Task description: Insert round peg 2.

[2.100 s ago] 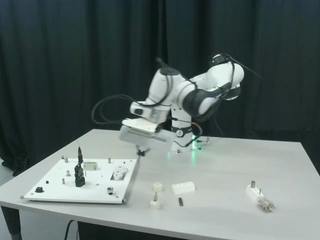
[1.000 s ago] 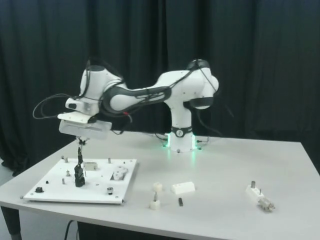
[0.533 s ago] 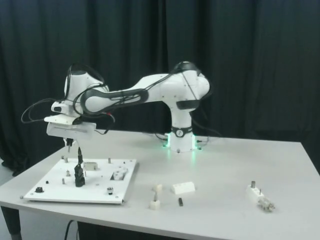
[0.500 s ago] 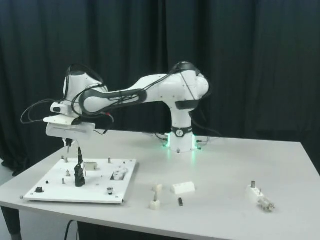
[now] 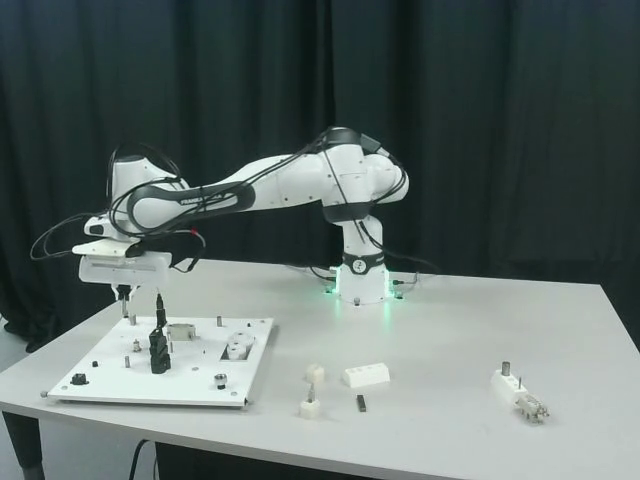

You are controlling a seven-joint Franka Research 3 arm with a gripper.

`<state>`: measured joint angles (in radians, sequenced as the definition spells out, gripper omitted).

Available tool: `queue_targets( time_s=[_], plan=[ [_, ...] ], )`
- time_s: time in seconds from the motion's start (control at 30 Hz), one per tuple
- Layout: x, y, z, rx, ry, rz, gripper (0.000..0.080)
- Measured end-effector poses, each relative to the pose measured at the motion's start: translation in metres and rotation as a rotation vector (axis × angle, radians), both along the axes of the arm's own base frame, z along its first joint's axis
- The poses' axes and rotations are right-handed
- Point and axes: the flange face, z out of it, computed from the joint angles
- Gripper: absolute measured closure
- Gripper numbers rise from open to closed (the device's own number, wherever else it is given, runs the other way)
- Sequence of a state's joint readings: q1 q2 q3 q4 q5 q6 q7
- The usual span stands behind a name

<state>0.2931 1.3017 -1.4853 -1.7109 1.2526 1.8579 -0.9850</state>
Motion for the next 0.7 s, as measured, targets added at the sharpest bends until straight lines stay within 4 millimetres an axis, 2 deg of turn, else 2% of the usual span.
queue_targets(
  time_s=[0.23,0.7],
  plan=[
    [-0.007,-0.020,-0.012,0.042,-0.014,-0.017,0.0735],
    [-0.002,-0.041,-0.023,0.125,-0.022,-0.006,0.0735]
  ],
)
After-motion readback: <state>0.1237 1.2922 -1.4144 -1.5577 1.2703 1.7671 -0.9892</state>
